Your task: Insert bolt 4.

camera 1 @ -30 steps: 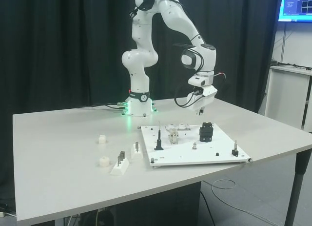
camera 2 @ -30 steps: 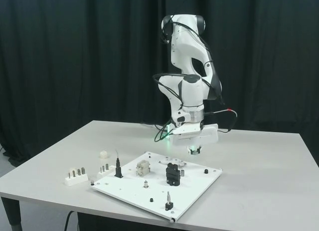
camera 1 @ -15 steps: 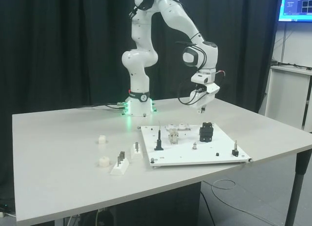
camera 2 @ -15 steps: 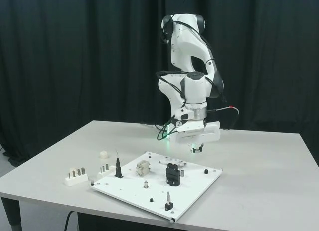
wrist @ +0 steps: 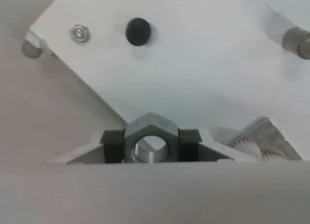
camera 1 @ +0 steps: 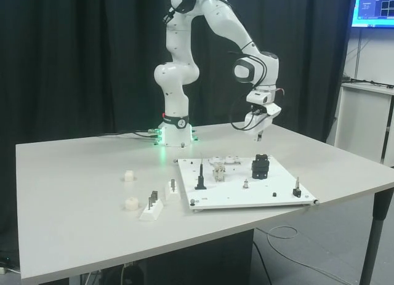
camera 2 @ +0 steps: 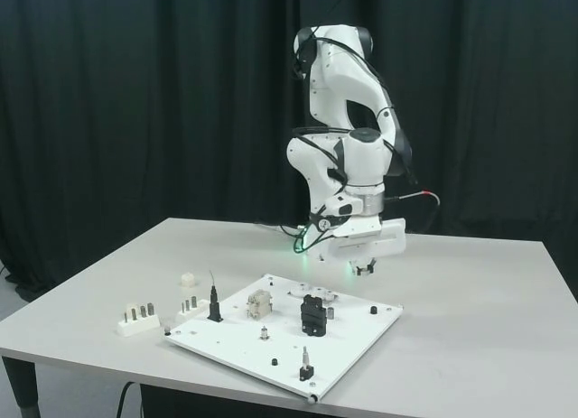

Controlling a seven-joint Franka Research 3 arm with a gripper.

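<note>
At the left of the table (camera 1: 74,174), two white plastic holders (camera 1: 151,210) carry upright metal bolts (camera 2: 140,311); which is bolt 4 cannot be told. Beside them lie two small white round parts (camera 1: 130,203). A flat white board (camera 1: 246,186) follows, bearing a black post (camera 1: 201,180), a black block (camera 1: 260,166) and a small black knob (wrist: 138,31). Above its far edge hangs the gripper (camera 1: 261,135), its black pads (wrist: 112,144) clamped on a hexagonal, threaded metal nut (wrist: 150,145). No writing can be read.
</note>
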